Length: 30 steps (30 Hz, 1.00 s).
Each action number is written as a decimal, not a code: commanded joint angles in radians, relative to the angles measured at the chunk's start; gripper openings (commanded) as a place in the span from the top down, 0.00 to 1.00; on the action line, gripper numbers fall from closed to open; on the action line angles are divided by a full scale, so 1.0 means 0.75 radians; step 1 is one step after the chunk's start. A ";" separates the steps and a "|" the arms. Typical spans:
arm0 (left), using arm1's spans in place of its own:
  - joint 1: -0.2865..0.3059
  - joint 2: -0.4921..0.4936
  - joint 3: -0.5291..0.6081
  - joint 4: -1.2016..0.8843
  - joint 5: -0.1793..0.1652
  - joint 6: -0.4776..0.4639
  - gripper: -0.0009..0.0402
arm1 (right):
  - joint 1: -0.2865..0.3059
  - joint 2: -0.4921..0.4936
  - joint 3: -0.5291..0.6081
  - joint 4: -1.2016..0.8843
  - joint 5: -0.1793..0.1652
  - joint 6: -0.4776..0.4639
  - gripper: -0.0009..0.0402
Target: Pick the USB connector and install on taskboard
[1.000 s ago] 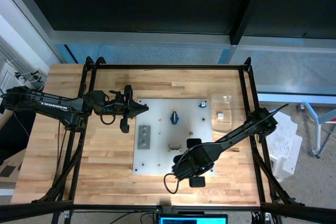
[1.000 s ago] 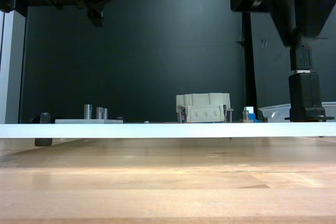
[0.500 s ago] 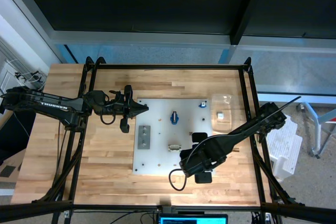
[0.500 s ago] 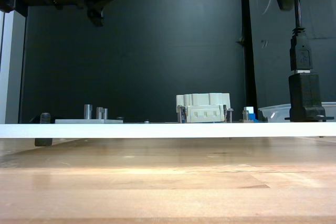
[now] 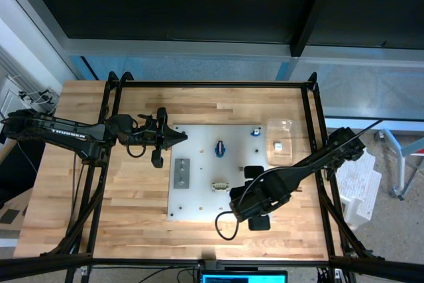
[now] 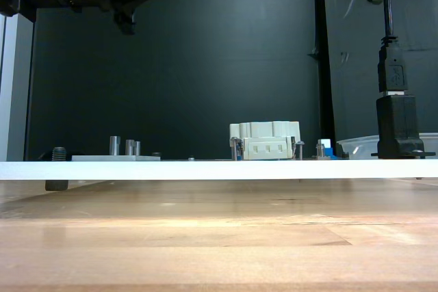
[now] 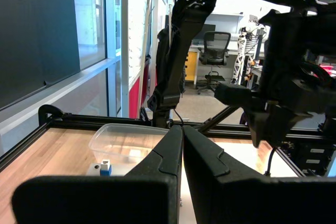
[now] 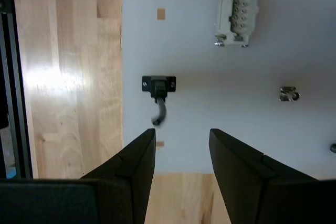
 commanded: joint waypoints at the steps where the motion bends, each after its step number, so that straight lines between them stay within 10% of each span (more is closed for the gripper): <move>1: 0.000 0.000 0.000 0.001 0.000 0.001 0.98 | -0.005 -0.057 -0.063 0.033 0.005 -0.018 0.64; 30: 0.000 0.000 0.000 0.001 0.000 0.001 0.98 | -0.427 -0.784 -0.859 1.123 0.107 -0.483 0.69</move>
